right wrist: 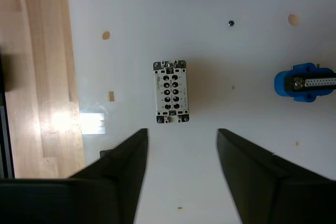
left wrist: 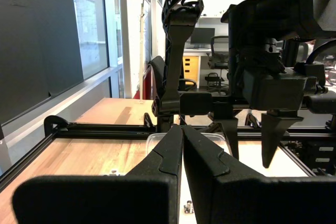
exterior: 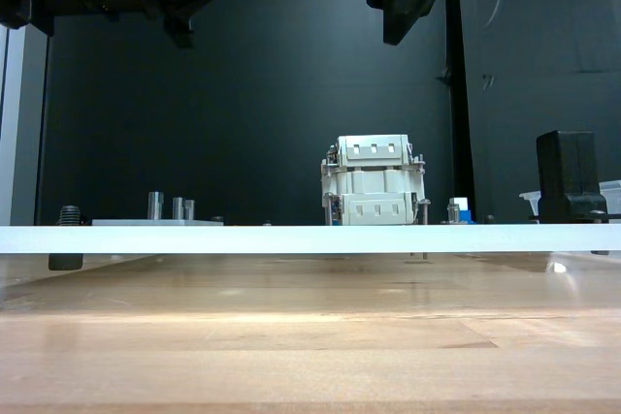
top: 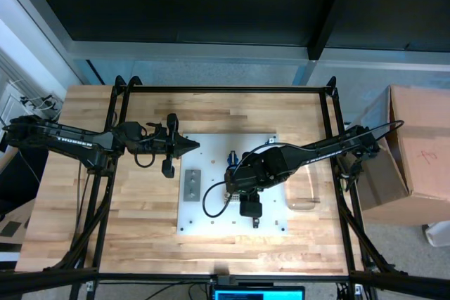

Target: Remove the HAN10E connector from the taskboard and place in the container

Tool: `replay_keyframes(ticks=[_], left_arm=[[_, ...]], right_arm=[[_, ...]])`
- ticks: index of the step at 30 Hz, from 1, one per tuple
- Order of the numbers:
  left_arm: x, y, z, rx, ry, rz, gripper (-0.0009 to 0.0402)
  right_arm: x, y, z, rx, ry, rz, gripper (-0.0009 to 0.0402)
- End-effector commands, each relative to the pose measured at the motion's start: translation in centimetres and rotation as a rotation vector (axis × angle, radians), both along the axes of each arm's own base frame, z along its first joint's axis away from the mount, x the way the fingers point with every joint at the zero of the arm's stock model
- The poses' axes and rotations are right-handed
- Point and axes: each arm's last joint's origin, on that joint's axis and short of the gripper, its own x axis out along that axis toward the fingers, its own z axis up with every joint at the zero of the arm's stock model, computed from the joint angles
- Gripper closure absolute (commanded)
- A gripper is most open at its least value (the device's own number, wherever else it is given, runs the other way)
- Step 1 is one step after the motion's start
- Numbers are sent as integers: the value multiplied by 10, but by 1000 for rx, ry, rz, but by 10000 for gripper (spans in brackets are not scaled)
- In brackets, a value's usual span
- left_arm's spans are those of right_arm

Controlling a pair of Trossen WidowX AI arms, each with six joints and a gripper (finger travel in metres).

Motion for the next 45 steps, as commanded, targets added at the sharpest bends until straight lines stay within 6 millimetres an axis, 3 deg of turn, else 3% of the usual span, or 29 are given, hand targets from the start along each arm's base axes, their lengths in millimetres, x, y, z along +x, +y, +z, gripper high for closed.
replay_keyframes(ticks=[1, 7, 20, 29, 45], left_arm=[[0, 0, 0, 0, 0, 0, 393], [0, 0, 0, 0, 0, 0, 393], [0, 0, 0, 0, 0, 0, 393], [0, 0, 0, 0, 0, 0, 393], [0, 0, 0, 0, 0, 0, 393]], right_arm=[[2, 1, -4, -27, 2, -3, 148], [10, 3, -11, -39, 11, -4, 102], [28, 10, -38, -30, 52, 11, 103], [48, 14, -44, -61, 109, 51, 103], [48, 15, -76, -65, 128, 52, 103]])
